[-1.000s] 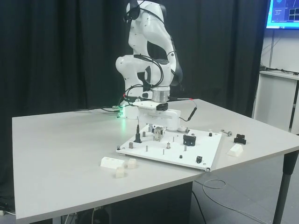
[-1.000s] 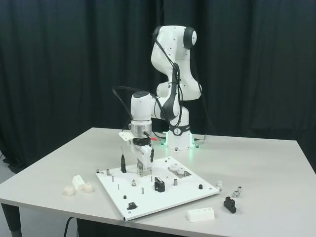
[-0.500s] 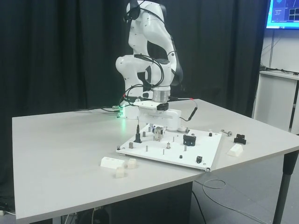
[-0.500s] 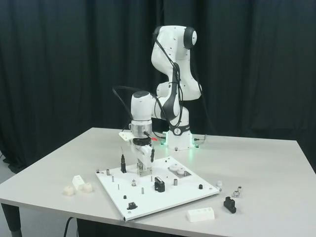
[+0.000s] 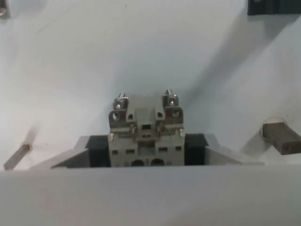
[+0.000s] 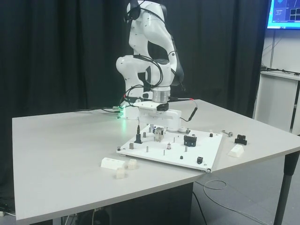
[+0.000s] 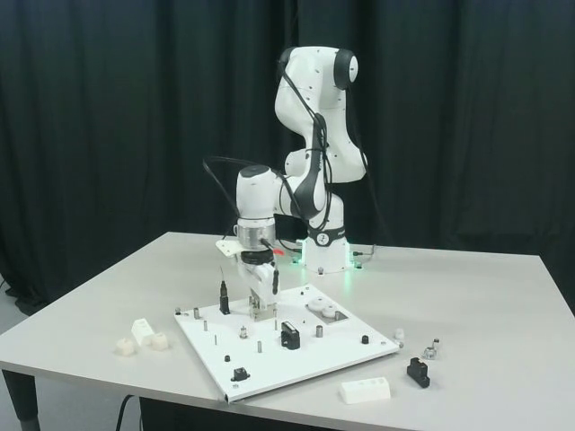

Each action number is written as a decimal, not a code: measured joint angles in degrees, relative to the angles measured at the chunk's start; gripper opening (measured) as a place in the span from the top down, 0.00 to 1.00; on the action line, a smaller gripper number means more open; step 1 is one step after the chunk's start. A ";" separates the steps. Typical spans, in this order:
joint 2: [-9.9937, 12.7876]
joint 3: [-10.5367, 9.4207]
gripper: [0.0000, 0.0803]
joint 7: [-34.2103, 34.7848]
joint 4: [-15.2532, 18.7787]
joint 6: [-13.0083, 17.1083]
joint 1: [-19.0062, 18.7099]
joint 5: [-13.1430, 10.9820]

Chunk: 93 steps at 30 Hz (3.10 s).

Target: Remove waterproof.

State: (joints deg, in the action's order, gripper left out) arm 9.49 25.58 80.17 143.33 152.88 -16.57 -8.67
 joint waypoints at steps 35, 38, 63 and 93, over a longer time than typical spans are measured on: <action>0.05 0.14 0.60 -2.75 -0.96 -2.07 0.20 -1.07; 0.04 0.16 0.60 -2.77 -1.05 -2.29 0.20 -1.07; -0.22 0.29 0.60 -2.78 -1.11 -2.79 0.20 -1.07; -0.43 0.46 0.60 -3.32 -1.38 -3.74 0.20 -1.07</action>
State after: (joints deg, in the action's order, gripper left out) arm 9.05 26.04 76.86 141.95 149.14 -16.37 -9.74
